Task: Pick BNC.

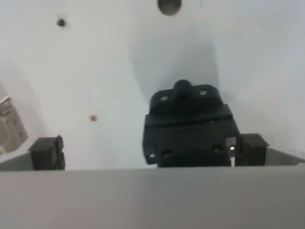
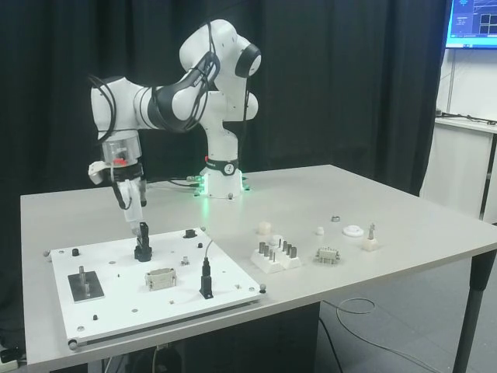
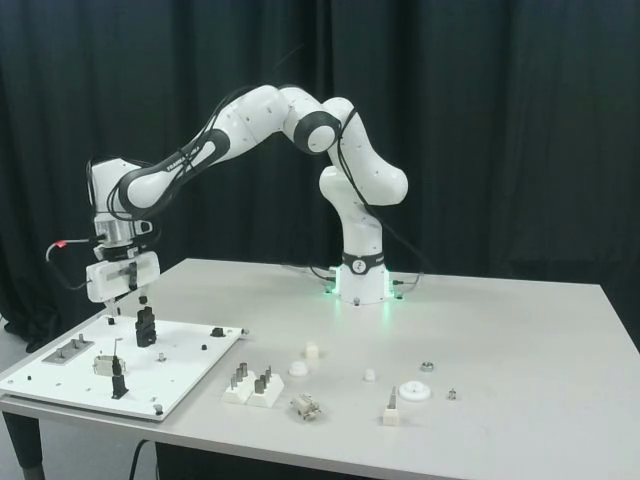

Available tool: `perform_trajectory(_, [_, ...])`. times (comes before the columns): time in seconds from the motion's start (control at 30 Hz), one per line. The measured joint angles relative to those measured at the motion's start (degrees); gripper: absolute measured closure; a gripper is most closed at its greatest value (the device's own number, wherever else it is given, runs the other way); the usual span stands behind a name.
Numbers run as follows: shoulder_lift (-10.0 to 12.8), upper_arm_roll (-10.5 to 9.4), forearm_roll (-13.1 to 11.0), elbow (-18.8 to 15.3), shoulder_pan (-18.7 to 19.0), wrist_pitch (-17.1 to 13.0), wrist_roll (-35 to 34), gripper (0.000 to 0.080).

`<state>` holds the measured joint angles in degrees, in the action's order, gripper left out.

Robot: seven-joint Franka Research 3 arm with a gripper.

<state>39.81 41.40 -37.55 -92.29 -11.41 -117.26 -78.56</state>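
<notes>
Flat and white, the board (image 2: 116,311) lies at the table's (image 2: 388,202) near left corner, dotted with small fittings. On it stands the BNC (image 1: 188,126), a blocky black connector with a rounded knob and tiny screws, upright toward the board's far side. Above it hangs the gripper (image 2: 142,226), fingers (image 1: 46,152) spread wide, holding nothing. To the right sits a ridged white block (image 2: 276,258) with grey pins.

The setting is a robotics laboratory. A white robot arm (image 2: 178,93) is bolted to a grey table (image 2: 404,210), black curtains (image 3: 500,130) enclose the work cell, a white board (image 2: 116,299) carries mounted test connectors, and a monitor (image 2: 472,23) hangs nearby.
</notes>
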Motion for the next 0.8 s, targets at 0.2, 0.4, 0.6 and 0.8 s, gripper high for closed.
perform_trajectory(0.2, [-0.1, 0.66, 0.1, 1.8, 0.0, 1.6, -0.1, 0.0009])
perform_trajectory(0.4, [-0.2, 1.25, 0.4, 3.2, 0.0, 3.0, -0.2, 0.0003])
perform_trajectory(0.6, [-0.2, 1.64, 0.9, 4.3, 0.0, 3.6, -0.3, 0.0003])
perform_trajectory(0.8, [-0.2, 1.94, 1.4, 5.0, 0.0, 3.9, -0.3, 0.0003])
